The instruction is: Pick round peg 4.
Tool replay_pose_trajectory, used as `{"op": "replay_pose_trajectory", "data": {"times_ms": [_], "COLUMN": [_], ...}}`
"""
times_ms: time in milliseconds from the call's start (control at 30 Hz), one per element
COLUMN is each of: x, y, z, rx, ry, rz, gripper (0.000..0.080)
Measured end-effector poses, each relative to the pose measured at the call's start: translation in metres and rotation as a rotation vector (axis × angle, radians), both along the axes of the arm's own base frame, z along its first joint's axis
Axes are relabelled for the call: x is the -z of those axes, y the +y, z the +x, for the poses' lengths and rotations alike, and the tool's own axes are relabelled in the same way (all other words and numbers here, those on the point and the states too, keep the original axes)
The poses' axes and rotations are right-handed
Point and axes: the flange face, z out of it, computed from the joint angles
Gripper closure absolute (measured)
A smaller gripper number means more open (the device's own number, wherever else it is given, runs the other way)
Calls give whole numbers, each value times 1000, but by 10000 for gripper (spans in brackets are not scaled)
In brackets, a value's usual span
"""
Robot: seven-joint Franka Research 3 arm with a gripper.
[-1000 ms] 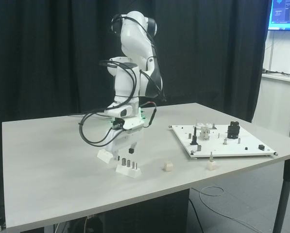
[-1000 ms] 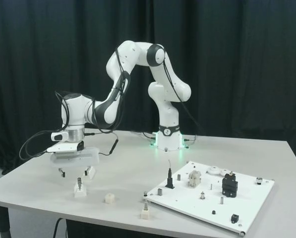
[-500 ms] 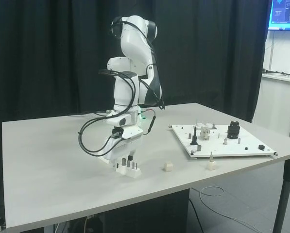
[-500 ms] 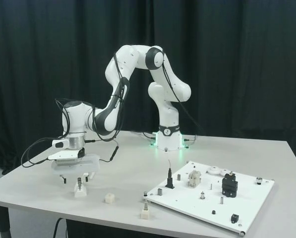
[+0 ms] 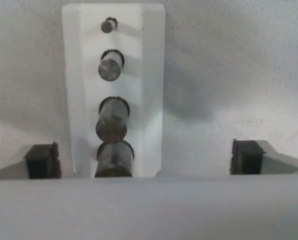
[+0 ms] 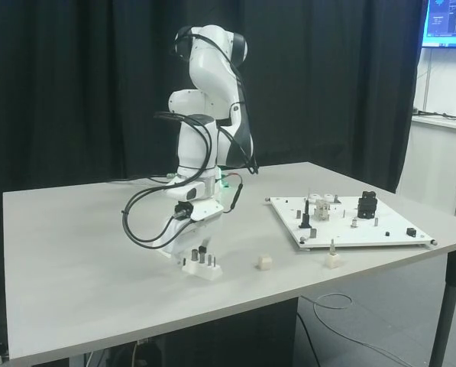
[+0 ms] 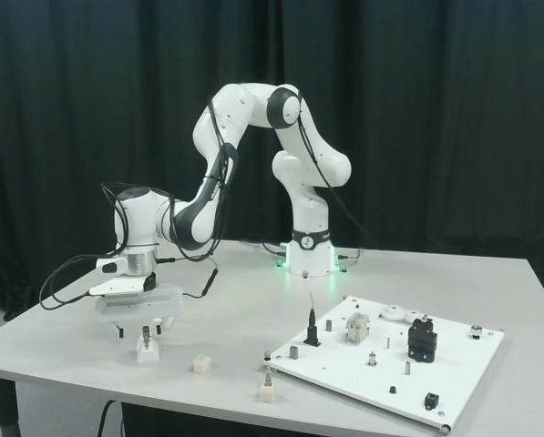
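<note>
A black curtain (image 7: 454, 118) hangs in folds across the whole back of the room. In front of it stands a grey table (image 6: 75, 245) on black legs. At two o'clock in the first room view, a lit screen (image 6: 447, 23) hangs above a white counter (image 6: 440, 157). A cable (image 6: 342, 317) trails on the grey floor (image 6: 380, 336).

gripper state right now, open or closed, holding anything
Gripper: open, holding nothing, its jaws set wide either side of the white peg holder.
</note>
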Motion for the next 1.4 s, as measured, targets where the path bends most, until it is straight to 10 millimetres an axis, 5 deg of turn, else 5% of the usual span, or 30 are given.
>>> {"op": "replay_pose_trajectory", "data": {"times_ms": [233, 267, 433, 467, 633, 667, 967, 1400], "x": [0, 0, 2, 2, 3, 3, -6, -50], "y": [-1, 0, 1, 2, 4, 4, 7, 9], "z": [-1, -1, -1, -1, -1, -1, -2, -1], "rx": [-1, 0, 5, 4, 6, 6, 3, 1], "ry": [1, 0, -2, -2, -1, 0, 15, 10], "rz": [1, 2, 16, 18, 30, 31, 46, 58], "gripper": [3, 290, 290, 470, 470, 651, 650, 649]}}
